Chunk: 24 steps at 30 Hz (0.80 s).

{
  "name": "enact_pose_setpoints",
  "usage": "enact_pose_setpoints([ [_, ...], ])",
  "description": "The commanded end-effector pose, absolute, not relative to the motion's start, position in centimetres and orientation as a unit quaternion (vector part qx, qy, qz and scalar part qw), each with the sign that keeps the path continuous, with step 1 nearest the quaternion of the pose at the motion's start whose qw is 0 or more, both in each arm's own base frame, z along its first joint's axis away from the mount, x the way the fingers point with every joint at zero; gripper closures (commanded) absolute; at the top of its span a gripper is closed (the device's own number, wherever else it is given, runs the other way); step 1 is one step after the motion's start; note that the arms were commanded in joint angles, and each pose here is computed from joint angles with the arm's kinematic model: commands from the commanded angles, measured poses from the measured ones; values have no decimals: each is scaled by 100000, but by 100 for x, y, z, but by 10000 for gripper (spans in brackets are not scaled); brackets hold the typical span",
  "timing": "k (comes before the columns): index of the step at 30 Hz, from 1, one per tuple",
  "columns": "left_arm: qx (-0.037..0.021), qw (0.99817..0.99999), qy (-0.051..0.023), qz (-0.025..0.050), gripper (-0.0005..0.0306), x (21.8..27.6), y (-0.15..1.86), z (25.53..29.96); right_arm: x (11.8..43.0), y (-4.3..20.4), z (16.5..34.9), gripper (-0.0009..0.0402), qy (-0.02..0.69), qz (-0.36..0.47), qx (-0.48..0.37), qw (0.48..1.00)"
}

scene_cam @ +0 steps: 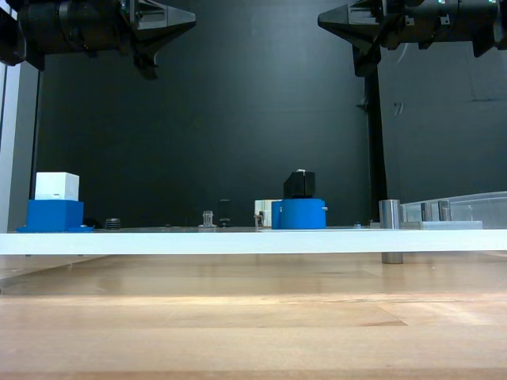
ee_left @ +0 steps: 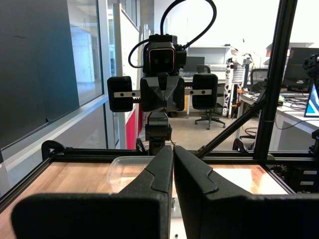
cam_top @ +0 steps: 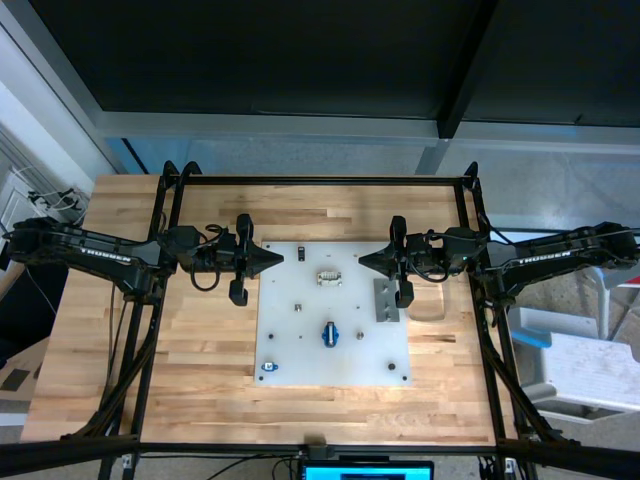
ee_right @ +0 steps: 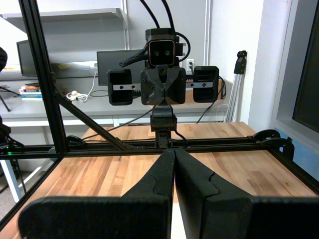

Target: Pick the 16mm cylinder and place it in the container

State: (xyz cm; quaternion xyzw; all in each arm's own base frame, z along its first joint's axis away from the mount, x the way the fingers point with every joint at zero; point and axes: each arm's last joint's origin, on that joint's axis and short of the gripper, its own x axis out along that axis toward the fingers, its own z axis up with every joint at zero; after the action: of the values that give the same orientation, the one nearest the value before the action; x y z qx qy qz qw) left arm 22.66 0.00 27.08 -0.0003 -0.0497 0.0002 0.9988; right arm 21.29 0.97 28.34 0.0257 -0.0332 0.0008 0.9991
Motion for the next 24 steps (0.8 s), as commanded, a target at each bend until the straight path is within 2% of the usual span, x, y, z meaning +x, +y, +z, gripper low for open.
enact_pose_setpoints([
  [1,-10,99877,-4967,0,300,2266,0,2708,2129,95,2814,393,-2533,-235,3659,99901],
  [19,-10,99877,-4967,0,300,2266,0,2708,2131,98,2823,393,-2516,222,5153,99835],
  [24,-10,99876,-4986,0,300,2266,0,2708,2151,99,2892,393,1097,4,4757,99881],
])
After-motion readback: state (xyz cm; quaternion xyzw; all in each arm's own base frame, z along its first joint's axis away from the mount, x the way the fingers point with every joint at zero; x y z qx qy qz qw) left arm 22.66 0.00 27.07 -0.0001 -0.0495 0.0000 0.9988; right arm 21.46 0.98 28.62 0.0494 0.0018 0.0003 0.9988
